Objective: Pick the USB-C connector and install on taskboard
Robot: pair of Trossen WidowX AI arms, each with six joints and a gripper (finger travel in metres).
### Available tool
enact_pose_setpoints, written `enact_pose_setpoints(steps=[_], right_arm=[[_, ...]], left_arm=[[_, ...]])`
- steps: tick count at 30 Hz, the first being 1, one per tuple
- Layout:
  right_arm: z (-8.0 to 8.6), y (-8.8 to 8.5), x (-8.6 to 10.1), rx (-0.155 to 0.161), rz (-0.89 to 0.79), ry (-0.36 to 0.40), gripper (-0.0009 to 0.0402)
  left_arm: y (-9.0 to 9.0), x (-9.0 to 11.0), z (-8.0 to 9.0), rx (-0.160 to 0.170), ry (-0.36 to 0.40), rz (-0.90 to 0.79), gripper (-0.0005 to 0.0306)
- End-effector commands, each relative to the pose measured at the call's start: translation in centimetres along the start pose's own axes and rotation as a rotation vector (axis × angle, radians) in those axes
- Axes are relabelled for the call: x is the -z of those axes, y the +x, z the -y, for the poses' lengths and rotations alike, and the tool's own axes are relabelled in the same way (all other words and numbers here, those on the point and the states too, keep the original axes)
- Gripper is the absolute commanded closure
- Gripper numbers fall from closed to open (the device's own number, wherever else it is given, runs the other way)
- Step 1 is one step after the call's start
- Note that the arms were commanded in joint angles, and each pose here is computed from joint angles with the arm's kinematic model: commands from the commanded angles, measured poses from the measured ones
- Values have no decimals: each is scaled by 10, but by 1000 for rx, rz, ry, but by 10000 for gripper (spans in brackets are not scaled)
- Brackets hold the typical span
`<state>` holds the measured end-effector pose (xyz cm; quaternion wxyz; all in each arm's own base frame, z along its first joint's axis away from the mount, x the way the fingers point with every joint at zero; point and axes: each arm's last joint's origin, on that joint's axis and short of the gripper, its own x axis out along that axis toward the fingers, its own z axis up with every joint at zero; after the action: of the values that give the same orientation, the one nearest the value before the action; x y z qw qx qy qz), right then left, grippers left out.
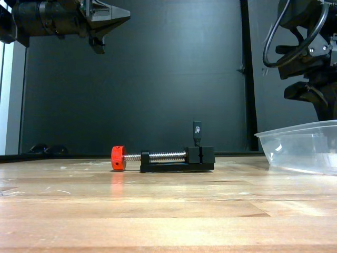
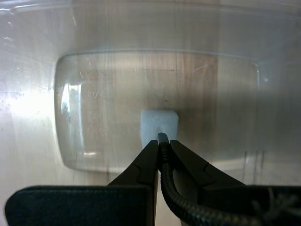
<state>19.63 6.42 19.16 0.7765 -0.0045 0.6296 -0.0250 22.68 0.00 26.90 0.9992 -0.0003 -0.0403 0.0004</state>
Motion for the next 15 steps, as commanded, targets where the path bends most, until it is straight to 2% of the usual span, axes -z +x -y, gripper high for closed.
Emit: enact_pose_setpoints(steps=[1,8,12,15], right_arm=[[0,-7,-2,-3,12,1,393],[1,-34,-13,-10,26,2,393],[1,-52,-26,-22,57,-6,393],[0,-61,-37,-14,43,-31,393]], left_arm=[[0,0,0,0,0,0,300],[0,0,0,0,0,0,300],[0,0,0,0,0,0,300],[0,0,0,0,0,0,300]])
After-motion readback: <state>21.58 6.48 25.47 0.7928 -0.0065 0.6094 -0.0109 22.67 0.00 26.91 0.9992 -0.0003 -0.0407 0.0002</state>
